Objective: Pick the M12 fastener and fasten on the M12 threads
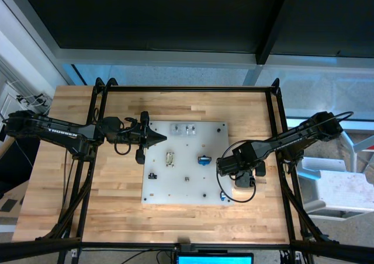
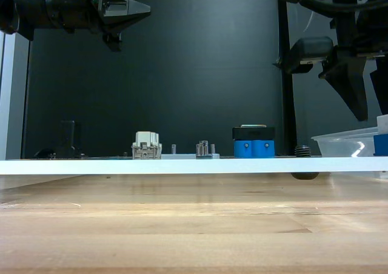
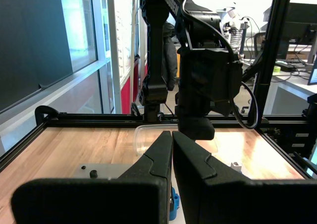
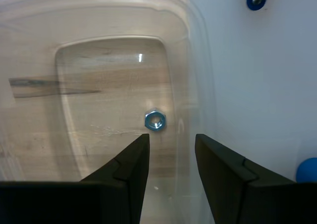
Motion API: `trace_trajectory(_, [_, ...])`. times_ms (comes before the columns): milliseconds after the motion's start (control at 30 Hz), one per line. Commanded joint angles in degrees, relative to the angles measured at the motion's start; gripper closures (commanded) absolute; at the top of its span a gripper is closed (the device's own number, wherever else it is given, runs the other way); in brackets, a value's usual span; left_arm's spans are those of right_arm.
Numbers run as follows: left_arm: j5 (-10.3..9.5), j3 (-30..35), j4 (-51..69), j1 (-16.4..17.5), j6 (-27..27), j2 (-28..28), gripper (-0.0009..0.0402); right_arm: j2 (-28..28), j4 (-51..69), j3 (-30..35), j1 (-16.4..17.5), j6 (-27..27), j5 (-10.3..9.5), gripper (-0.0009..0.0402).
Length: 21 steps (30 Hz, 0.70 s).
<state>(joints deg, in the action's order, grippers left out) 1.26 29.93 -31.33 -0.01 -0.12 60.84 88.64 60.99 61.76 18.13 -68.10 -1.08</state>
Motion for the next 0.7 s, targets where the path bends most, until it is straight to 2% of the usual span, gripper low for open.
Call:
trace_trajectory(33, [0.0, 0.02, -0.02, 0.0, 0.02, 0.02, 0.0393, 0.0, -0.76, -1.18, 0.02, 0.07, 0.02, 0.0247])
trace_trajectory(267, [0.0, 0.02, -0.02, 0.02, 0.02, 0.02, 0.0393, 0.0, -1.36, -2.56, 0.04, 0.02, 0.0, 0.024])
trace_trajectory(700, [0.02, 0.02, -0.02, 0.02, 0.02, 0.02, 0.0393, 3.45, -6.67, -5.49, 0.13, -1.2, 0.0, 0.024])
